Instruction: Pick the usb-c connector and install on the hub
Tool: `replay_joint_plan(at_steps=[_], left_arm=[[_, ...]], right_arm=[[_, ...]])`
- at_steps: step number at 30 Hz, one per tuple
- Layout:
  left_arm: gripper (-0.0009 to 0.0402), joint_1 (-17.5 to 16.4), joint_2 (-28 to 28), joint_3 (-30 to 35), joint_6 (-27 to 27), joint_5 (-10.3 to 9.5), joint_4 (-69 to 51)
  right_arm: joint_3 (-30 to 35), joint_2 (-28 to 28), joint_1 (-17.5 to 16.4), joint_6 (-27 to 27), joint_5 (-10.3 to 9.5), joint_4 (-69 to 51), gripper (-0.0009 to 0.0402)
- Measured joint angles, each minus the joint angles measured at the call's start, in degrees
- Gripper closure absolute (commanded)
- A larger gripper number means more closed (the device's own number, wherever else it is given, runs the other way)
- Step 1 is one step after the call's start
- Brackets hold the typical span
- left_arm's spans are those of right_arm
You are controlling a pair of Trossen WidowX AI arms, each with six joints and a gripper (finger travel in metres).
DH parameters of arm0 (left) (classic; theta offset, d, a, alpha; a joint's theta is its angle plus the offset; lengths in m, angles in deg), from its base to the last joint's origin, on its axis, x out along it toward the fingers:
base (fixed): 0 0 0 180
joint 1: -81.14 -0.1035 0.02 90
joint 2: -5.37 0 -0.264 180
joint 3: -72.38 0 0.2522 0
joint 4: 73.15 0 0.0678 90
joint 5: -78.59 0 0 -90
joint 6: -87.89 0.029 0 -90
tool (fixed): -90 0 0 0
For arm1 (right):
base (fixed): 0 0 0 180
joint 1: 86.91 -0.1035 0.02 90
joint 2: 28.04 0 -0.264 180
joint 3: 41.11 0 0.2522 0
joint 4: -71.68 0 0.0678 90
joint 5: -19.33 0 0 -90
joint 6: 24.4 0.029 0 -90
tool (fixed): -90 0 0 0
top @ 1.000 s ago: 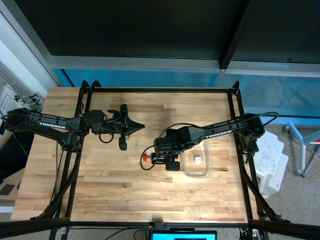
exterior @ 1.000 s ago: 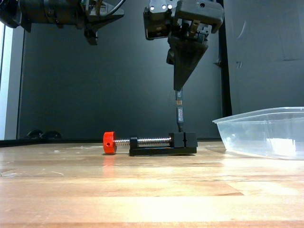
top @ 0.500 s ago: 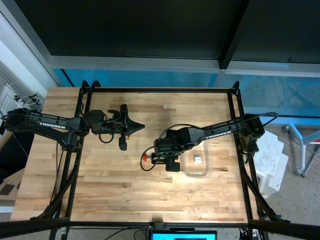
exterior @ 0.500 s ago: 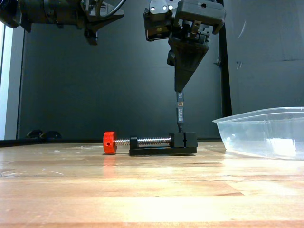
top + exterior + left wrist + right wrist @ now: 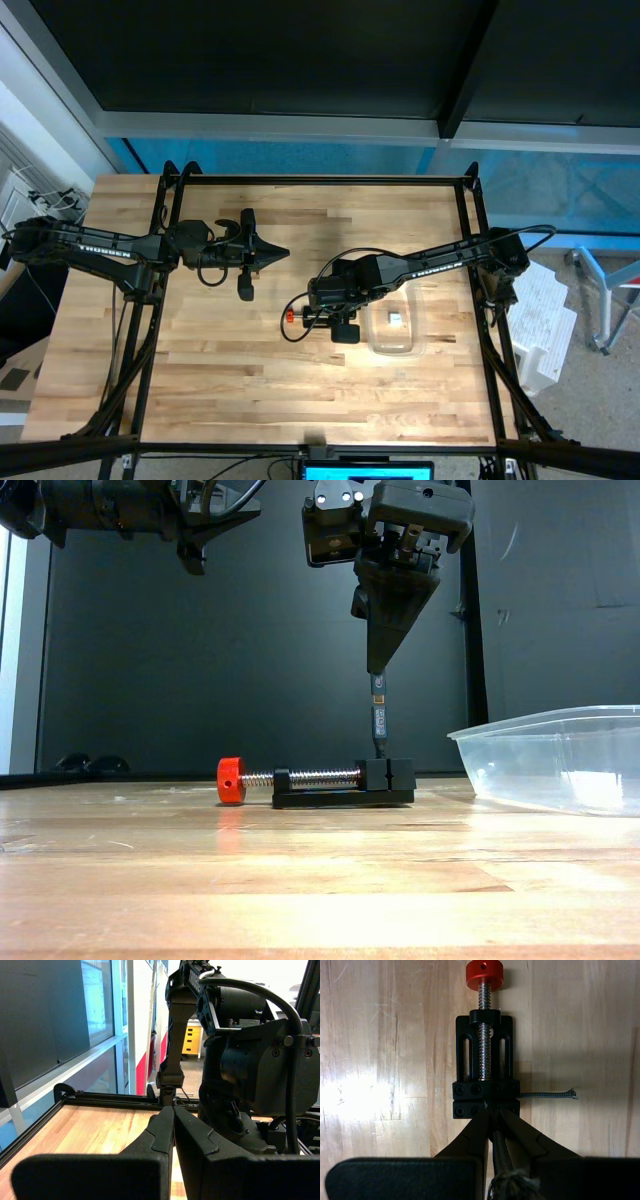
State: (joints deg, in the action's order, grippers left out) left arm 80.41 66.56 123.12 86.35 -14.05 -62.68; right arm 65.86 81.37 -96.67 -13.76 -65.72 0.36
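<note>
Table (image 5: 250, 400): light wood planks, with a black frame (image 5: 320, 181) on its far, left and right sides.
Hub (image 5: 345, 790): lies flat on the wood near the middle, red knob toward the left.
Tray (image 5: 520, 765): clear, on the wood just right of the hub, not touching it.
Cord (image 5: 547, 1094): short grey braided piece, flat on the wood, one end at the hub's side.
Left gripper (image 5: 285, 252): high over the far left part, fingers together.
Right gripper (image 5: 377, 665): over the hub, closed on the upright connector (image 5: 378, 720).
</note>
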Motion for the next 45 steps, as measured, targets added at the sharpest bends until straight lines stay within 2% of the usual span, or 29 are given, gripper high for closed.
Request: replay_joint_plan(at_steps=[45], left_arm=[[0.0393,0.0,0.0,0.0,0.0,0.00,0.0]], right_arm=[[-1.0,0.0,0.2,0.0,0.44,1.0,0.0393]])
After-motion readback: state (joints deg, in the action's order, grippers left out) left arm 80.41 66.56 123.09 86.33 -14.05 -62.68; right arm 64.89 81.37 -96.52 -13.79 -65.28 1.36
